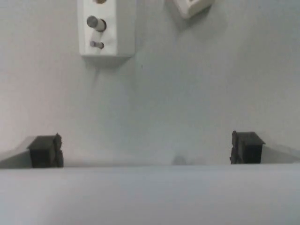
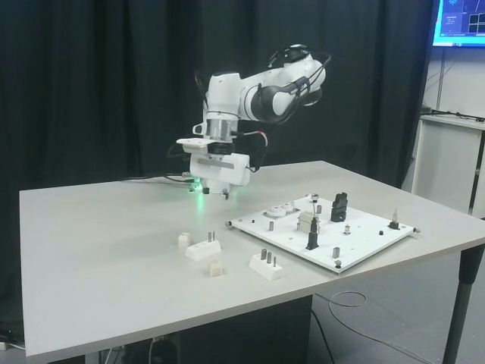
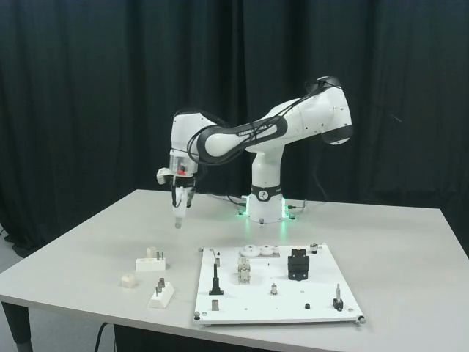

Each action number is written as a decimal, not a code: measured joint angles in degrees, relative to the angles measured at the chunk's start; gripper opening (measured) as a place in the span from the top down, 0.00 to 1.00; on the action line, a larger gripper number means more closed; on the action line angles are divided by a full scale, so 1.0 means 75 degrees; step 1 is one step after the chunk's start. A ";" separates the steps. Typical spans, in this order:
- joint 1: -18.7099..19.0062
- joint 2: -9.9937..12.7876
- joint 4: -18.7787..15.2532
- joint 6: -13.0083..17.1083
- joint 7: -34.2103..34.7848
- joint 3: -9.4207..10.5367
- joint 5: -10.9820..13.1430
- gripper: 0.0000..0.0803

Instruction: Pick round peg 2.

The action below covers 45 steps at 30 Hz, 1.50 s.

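Observation:
A white holder block point(image 1: 107, 28) on the grey table carries upright round grey pegs: a thicker one point(image 1: 93, 22) and a thinner one point(image 1: 97, 45). The room views show the same holder point(image 2: 203, 249) point(image 3: 150, 262) in front of the arm. My gripper point(image 1: 145, 150) point(image 2: 216, 194) point(image 3: 178, 220) hangs well above the table, behind the holder and apart from it. It is open, and its two black fingertips point(image 1: 44, 152) stand wide apart with nothing between them.
A small white cube point(image 1: 192, 5) point(image 2: 180, 240) lies beside the holder. Another cube point(image 2: 215, 267) point(image 3: 129, 280) and a second peg holder point(image 2: 267, 265) point(image 3: 161, 293) sit nearer the table's front edge. A white board point(image 2: 379, 235) point(image 3: 322, 312) with several fixtures lies alongside them.

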 joint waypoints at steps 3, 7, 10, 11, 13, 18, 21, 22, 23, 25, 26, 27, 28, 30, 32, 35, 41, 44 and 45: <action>-0.0191 -0.0054 0.0103 -0.0056 -0.0093 0.0093 0.0146 0.00; -0.0434 -0.0186 0.0268 -0.0098 -0.0170 0.0228 0.0322 0.00; -0.0611 -0.0293 0.0417 -0.0103 -0.0171 0.0338 0.0380 0.00; -0.0666 -0.0321 0.0471 -0.0103 -0.0171 0.0374 0.0387 0.00; -0.0782 -0.0377 0.0583 -0.0102 -0.0171 0.0443 0.0391 0.00; -0.1053 -0.0435 0.0859 -0.0073 -0.0171 0.0590 0.0392 0.00; -0.1207 -0.0450 0.1005 -0.0059 -0.0171 0.0663 0.0393 0.00; -0.1253 -0.0457 0.1047 -0.0059 -0.0171 0.0681 0.0393 0.00; -0.1295 -0.0464 0.1086 -0.0059 -0.0170 0.0697 0.0393 0.00; -0.1371 -0.0469 0.1146 -0.0059 -0.0170 0.0727 0.0402 0.00; -0.1409 -0.0469 0.1179 -0.0059 -0.0169 0.0746 0.0414 0.00; -0.1440 -0.0471 0.1201 -0.0059 -0.0165 0.0761 0.0431 0.00; -0.1467 -0.0473 0.1219 -0.0059 -0.0164 0.0775 0.0462 0.00; -0.1508 -0.0485 0.1242 -0.0057 -0.0164 0.0799 0.0543 0.00; -0.1543 -0.0501 0.1258 -0.0042 -0.0164 0.0830 0.0635 0.00; -0.1586 -0.0532 0.1284 0.0011 -0.0163 0.0896 0.0748 0.00; -0.1642 -0.0597 0.1349 0.0205 -0.0163 0.1088 0.0927 0.00; -0.1671 -0.0600 0.1403 0.0267 -0.0163 0.1195 0.0934 0.00; -0.1681 -0.0607 0.1423 0.0270 -0.0163 0.1225 0.0934 0.00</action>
